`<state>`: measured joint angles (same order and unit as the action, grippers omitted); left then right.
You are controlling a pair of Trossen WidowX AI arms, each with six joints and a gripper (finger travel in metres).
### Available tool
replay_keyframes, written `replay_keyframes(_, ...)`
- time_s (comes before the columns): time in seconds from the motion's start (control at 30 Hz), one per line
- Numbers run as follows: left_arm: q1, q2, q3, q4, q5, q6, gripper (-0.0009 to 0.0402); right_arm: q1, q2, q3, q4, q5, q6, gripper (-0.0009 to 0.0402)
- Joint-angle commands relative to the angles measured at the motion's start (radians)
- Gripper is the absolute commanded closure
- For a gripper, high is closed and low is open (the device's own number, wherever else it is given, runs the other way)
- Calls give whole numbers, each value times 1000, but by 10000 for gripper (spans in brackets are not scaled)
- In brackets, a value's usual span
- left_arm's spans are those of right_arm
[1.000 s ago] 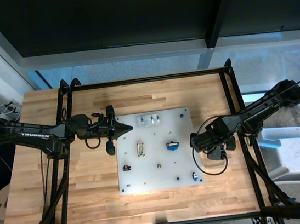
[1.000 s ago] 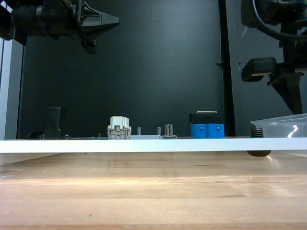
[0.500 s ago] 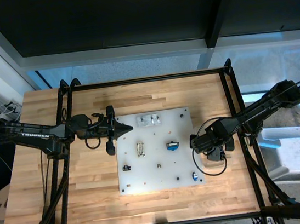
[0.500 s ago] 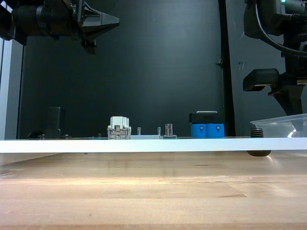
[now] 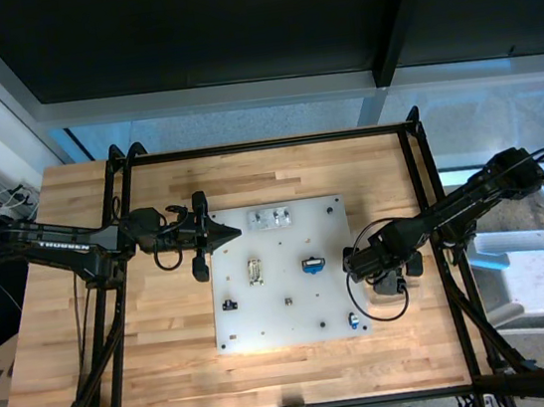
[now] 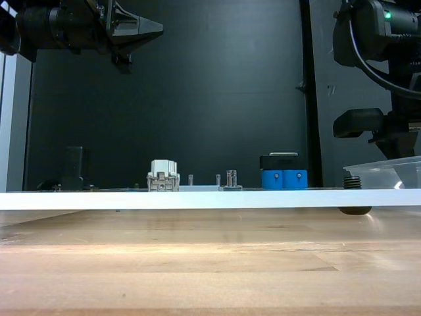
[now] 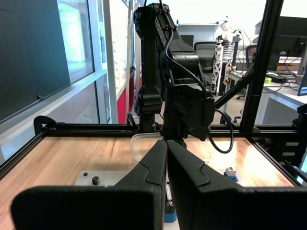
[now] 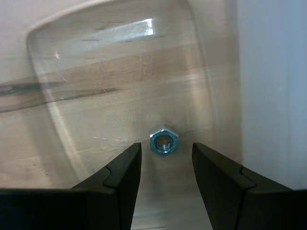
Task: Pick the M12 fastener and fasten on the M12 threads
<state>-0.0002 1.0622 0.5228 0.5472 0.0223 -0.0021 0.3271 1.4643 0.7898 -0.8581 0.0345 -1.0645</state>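
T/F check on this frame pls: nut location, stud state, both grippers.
1. The nut lies in the clear tray. True.
2. The right gripper has its jaws shut on the nut. False: they stand open, one on each side of it.
3. The stud carries a nut. False: its ribs are bare.
4. The left gripper is shut, high over the left side of the board. True.

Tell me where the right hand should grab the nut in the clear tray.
Grip the nut across opposite flats, coming straight down: it lies flat, hole up, in the clear tray, under the open right hand. The left hand hangs shut over the board.
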Motion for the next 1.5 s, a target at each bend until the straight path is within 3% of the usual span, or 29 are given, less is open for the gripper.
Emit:
replay_keyframes(0.03, 0, 0, 0, 0, 0, 0, 393, 0, -1, -15, 18, 0, 0, 247)
replay_keyframes(0.9, 0, 0, 0, 0, 0, 0, 393, -2, -1, -88, 118, -4, 0, 256)
replay_keyframes(1.5, 0, 0, 0, 0, 0, 0, 393, -2, -2, -86, 129, -8, 10, 381)
